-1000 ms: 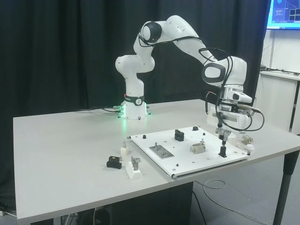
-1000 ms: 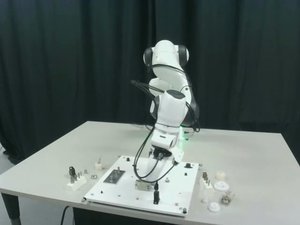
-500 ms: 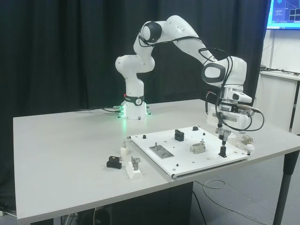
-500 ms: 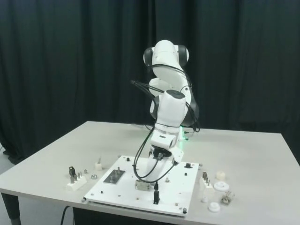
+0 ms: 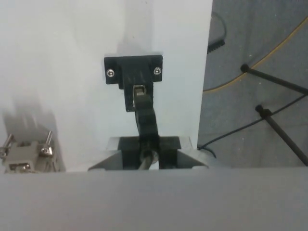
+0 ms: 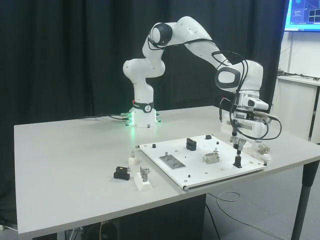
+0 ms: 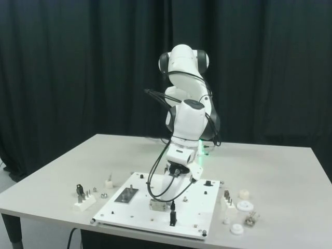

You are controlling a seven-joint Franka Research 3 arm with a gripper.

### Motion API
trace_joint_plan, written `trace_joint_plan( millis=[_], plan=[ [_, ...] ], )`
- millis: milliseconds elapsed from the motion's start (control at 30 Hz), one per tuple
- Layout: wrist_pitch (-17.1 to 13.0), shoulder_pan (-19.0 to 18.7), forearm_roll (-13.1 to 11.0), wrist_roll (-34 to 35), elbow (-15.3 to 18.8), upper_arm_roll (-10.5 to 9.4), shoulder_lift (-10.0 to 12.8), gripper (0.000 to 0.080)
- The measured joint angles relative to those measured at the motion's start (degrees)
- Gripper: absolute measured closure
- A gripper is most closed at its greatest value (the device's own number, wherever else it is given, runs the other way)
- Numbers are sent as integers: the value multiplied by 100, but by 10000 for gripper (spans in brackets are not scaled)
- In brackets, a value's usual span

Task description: Insert USB.

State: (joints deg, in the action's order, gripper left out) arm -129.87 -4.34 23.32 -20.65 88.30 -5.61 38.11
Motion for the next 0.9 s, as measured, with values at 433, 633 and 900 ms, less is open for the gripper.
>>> trace_joint_plan(
  millis=[433, 633, 900],
  plan=[
    [0, 1, 0, 0, 4, -11, -1, 733],
    [0, 1, 0, 0, 6, -23, -1, 733],
    [0, 2, 1, 12, 9, -52, 0, 733]
  ],
)
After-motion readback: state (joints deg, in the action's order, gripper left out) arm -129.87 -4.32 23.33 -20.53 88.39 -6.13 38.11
